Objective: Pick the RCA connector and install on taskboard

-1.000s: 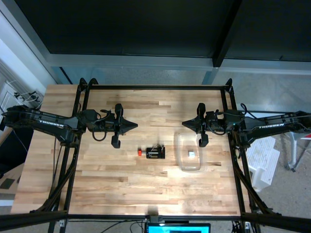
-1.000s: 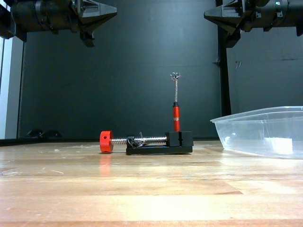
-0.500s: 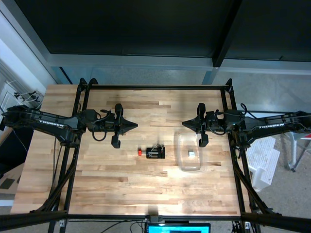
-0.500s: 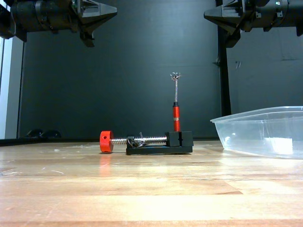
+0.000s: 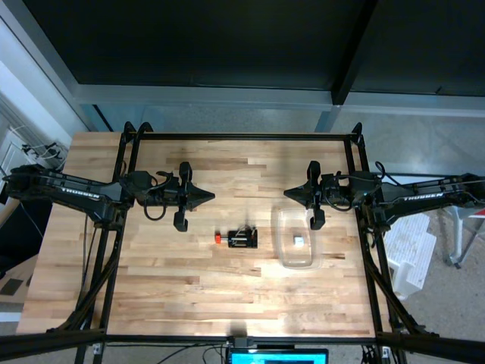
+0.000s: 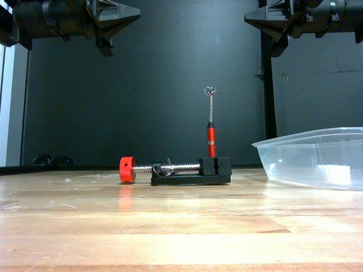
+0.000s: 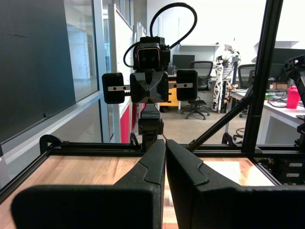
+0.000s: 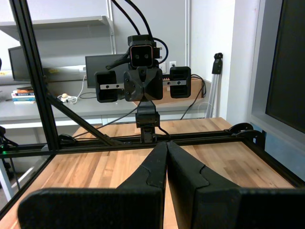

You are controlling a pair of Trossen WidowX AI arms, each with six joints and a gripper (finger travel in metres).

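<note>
High view: the left pincer (image 5: 211, 197) sits left of centre and the right pincer (image 5: 288, 194) right of centre. Neither is near the black vise (image 5: 244, 240) at mid-frame on the desk (image 5: 189, 296). The clear tray (image 5: 285, 262) to the vise's right shows just the white block (image 5: 298, 240). Low view: the connector (image 6: 211, 135) stands upright on the vise at centre with its braided cable (image 6: 211, 107) rising above it and nothing holding it, so it looks installed to me. Left wrist view: that pincer's fingers are pressed together on nothing. Right wrist view: same deal. My guess is the connector's light, stiff and a bit slick, with a springy cable, so grab the red barrel, not the cable.
</note>
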